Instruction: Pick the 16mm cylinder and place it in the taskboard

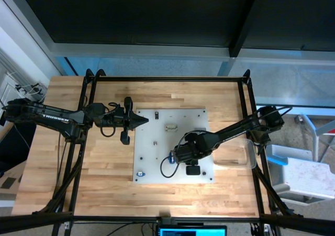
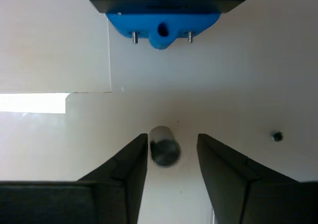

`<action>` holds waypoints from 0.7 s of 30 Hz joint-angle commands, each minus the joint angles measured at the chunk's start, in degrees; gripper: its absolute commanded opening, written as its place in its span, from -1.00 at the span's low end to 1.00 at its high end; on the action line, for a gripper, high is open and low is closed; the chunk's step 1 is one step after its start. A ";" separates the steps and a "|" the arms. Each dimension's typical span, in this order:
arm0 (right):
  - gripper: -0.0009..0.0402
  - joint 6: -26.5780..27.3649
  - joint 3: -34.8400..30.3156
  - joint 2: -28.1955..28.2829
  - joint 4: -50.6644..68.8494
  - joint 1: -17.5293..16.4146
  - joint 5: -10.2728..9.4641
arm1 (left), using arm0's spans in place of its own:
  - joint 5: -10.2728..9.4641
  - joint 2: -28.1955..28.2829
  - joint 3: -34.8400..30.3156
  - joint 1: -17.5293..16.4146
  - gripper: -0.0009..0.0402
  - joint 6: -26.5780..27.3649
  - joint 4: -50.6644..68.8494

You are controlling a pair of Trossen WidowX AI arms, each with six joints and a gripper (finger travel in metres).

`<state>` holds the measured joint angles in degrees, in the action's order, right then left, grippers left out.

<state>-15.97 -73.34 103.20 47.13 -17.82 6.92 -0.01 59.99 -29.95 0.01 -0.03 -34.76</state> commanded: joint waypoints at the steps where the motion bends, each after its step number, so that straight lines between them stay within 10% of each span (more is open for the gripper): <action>1: -0.14 -0.04 -0.07 -1.16 0.26 -0.17 -0.50 | 0.00 0.00 0.00 -0.02 -0.96 0.00 0.00; 21: -0.02 -0.24 -0.07 -10.78 3.91 -0.33 -0.96 | 0.00 0.00 0.00 -0.02 -0.96 -0.02 -0.02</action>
<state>-16.14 -73.34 92.88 50.78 -18.11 5.96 -0.01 59.99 -29.95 0.01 -0.03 -34.76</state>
